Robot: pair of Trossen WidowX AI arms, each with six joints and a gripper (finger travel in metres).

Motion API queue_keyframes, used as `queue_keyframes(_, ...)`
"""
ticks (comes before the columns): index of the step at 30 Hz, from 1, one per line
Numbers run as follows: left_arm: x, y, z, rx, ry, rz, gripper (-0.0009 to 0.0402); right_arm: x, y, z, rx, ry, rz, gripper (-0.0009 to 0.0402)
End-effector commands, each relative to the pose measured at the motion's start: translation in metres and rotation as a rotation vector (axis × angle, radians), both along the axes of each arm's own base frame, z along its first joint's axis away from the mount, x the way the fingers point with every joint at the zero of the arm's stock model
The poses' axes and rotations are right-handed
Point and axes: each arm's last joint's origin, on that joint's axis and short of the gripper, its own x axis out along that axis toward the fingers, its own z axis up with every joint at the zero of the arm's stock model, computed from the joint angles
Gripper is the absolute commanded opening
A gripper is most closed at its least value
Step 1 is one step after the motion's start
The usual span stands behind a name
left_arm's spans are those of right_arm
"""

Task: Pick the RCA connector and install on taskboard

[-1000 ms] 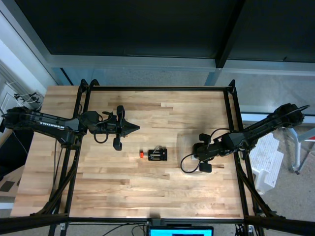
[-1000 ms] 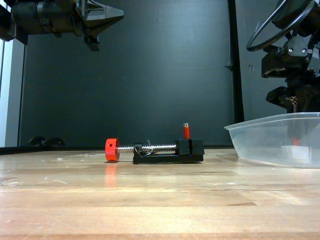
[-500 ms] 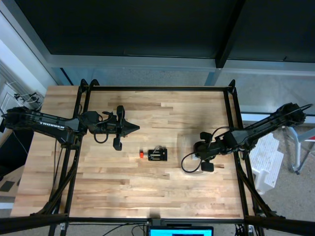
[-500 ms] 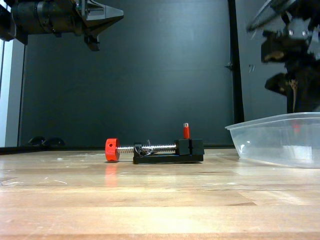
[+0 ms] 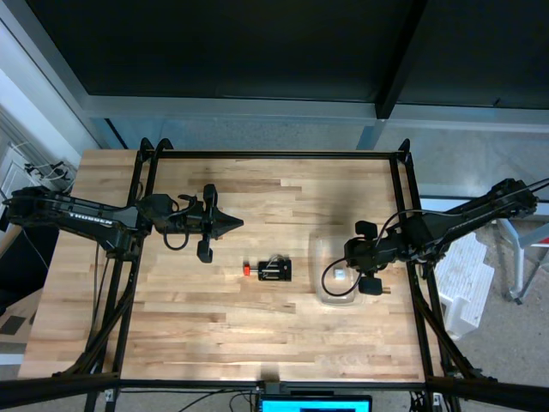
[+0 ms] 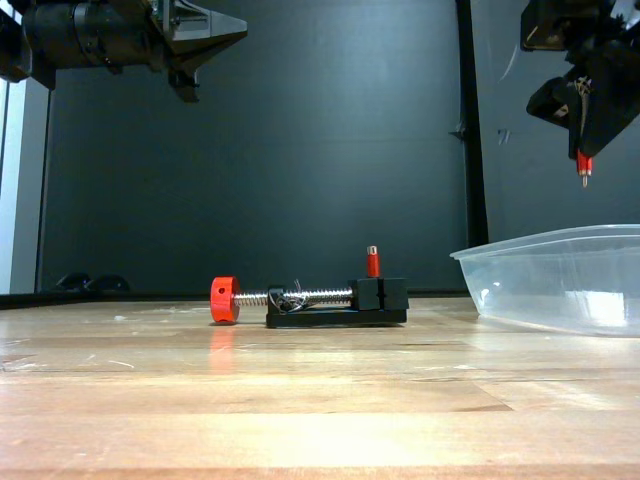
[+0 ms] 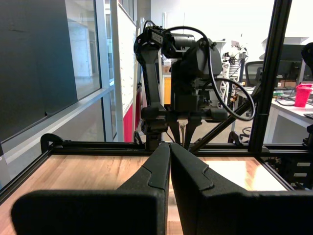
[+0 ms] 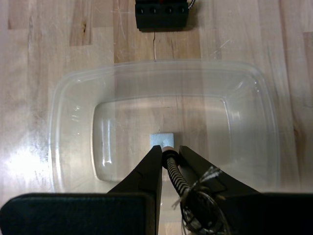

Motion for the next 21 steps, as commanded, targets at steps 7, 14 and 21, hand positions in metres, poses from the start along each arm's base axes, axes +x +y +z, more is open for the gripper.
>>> queue_keyframes(7,0.0,0.0,0.0,0.0,0.0,0.0,0.0,-0.001,-0.001,0.003,-0.01,0.026,-0.002,0.0)
queue_keyframes(14,0.0,0.0,0.0,0.0,0.0,0.0,0.0,0.014,-0.003,-0.002,0.0,0.002,-0.018,0.0)
queue_keyframes(21,0.0,0.0,0.0,0.0,0.0,0.0,0.0,0.041,-0.004,-0.009,0.032,0.008,-0.036,0.0)
